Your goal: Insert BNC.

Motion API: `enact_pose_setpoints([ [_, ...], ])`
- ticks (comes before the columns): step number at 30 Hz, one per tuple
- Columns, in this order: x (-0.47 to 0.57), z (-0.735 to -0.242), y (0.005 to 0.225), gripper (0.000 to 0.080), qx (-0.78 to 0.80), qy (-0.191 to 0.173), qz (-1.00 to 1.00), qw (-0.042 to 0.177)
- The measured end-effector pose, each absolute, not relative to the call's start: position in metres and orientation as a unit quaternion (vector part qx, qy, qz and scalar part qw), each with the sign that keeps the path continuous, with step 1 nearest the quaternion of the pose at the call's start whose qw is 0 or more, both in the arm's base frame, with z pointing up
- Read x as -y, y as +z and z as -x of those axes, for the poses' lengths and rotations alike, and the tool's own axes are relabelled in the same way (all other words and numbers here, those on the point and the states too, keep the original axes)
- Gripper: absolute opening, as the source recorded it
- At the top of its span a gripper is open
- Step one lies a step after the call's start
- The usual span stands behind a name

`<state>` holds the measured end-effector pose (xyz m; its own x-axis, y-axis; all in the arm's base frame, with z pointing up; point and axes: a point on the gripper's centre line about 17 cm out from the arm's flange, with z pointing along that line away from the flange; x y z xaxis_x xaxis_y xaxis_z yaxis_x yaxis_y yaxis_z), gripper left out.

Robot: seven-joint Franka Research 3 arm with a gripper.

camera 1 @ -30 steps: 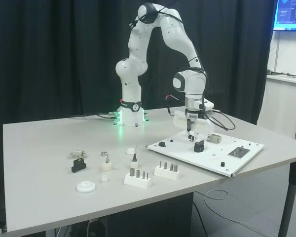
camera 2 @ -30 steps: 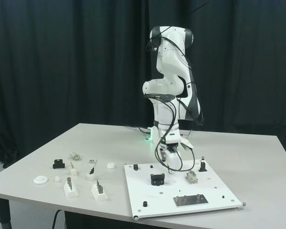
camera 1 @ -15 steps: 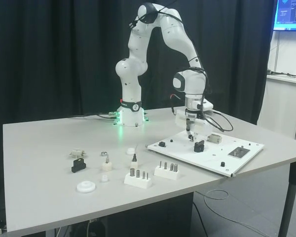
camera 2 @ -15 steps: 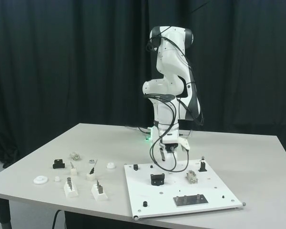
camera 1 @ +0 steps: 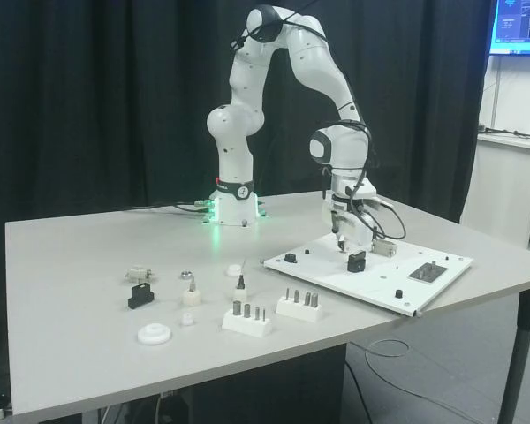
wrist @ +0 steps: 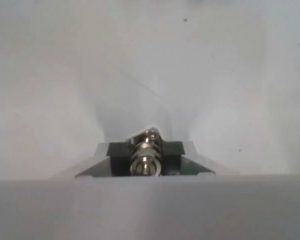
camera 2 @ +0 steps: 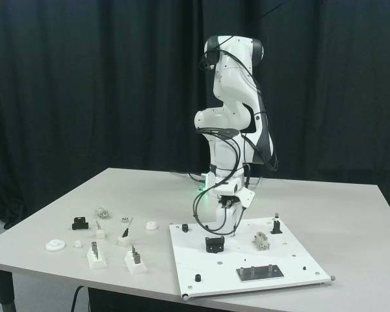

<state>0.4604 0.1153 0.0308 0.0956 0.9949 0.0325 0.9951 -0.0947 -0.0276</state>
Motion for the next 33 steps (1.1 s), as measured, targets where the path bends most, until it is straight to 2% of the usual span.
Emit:
enact_pose_setpoints([
  [33, -0.1159, -0.4602, 0.0301, 0.0121, 0.402, 0.003, 0.916, 0.02],
])
